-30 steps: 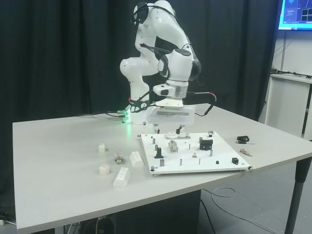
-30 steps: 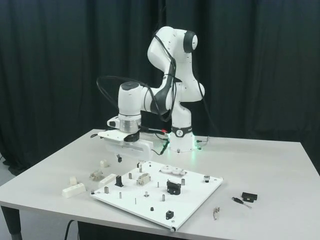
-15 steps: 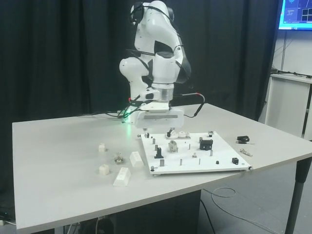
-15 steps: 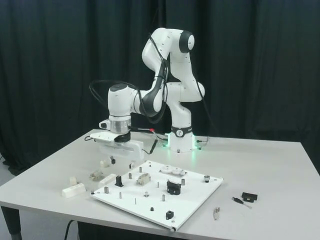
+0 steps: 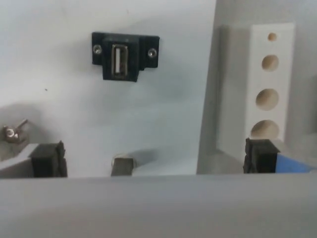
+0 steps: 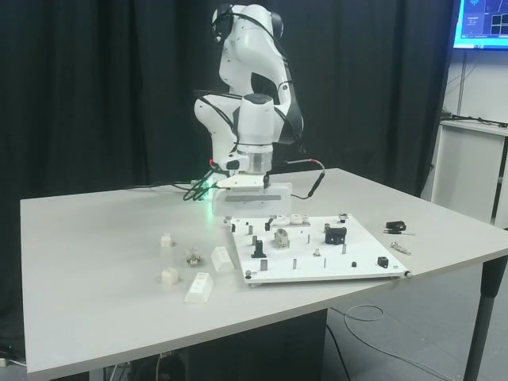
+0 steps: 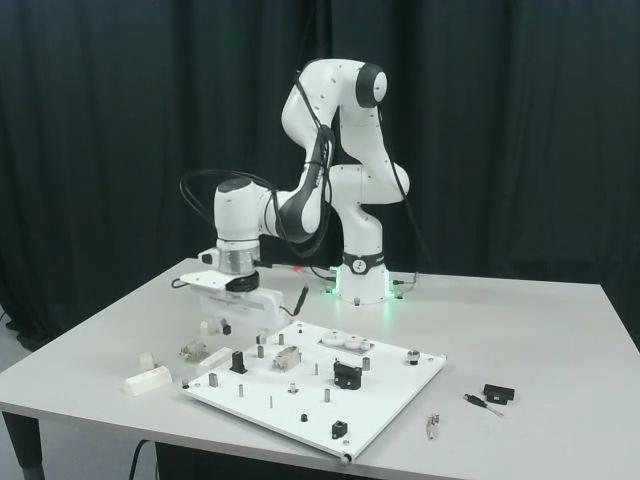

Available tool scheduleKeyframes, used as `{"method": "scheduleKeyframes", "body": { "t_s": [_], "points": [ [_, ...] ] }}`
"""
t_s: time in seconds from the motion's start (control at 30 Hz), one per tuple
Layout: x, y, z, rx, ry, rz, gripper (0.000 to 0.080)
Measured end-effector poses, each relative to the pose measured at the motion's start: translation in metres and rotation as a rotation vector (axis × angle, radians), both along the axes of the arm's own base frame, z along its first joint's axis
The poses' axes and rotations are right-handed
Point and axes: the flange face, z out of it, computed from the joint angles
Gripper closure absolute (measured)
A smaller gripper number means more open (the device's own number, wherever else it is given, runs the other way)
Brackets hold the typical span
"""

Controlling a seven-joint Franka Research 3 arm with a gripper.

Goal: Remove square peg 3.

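Flat square assembly board (image 7: pixel 390 405) lies on the table (image 7: pixel 540 340) in front of the arm's base (image 7: pixel 362 285). Gripper (image 7: pixel 240 325) hangs over the board's edge. Rectangular block with a row of round holes (image 5: pixel 265 84) lies just beside that edge. Small loose blocks (image 6: pixel 190 274) sit off the board.

The white arm (image 7: pixel 300 195) swings across the rear of the white board (image 7: pixel 380 400) — its end effector (image 6: pixel 248 221), a second ago above the board's back middle near the round white parts (image 6: pixel 287 220), now hangs lower over the board's corner at about 10 o'clock, beside the loose white blocks (image 6: pixel 221 259) on the table (image 6: pixel 95 262).
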Motion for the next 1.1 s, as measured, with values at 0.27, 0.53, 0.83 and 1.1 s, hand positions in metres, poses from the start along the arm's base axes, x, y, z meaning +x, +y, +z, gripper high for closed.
{"method": "scheduleKeyframes", "body": {
  "t_s": [0.27, 0.53, 0.83, 1.1],
  "points": [
    [-0.003, 0.004, -0.011, 0.008, 0.012, -0.007, 0.0003],
    [-0.004, 0.009, -0.018, 0.021, 0.021, -0.017, 0.0003],
    [-0.005, 0.012, -0.025, 0.023, 0.029, -0.018, 0.0003],
    [-0.005, 0.016, -0.03, 0.022, 0.03, -0.015, 0.0003]
  ]
}}
